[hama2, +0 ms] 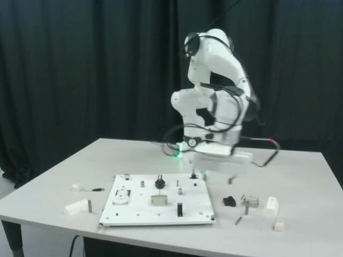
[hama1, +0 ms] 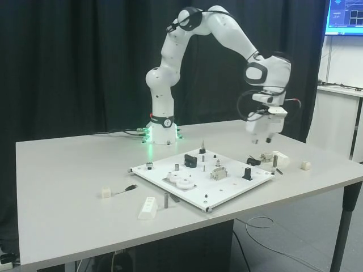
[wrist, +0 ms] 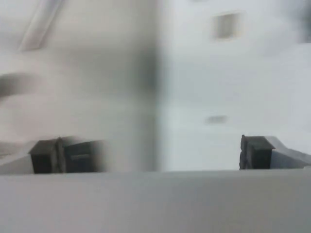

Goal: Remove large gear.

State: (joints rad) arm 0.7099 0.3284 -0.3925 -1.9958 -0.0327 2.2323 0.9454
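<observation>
White gears point(hama1: 182, 182) sit meshed on the white board's point(hama1: 227, 190) corner farthest from where the gripper point(hama1: 261, 139) hangs, off the opposite edge and well above the table point(hama1: 68, 170). The large gear lies flat, axis upright, so it calls for a travel right across the board, then a straight drop. Fingers point(wrist: 256, 151) stand wide apart, holding nothing.

White arm point(hama1: 215, 25), white board point(hama1: 227, 184) on grey table point(hama1: 62, 170), black curtain point(hama1: 74, 62); base light point(hama1: 146, 134) seemingly green.
</observation>
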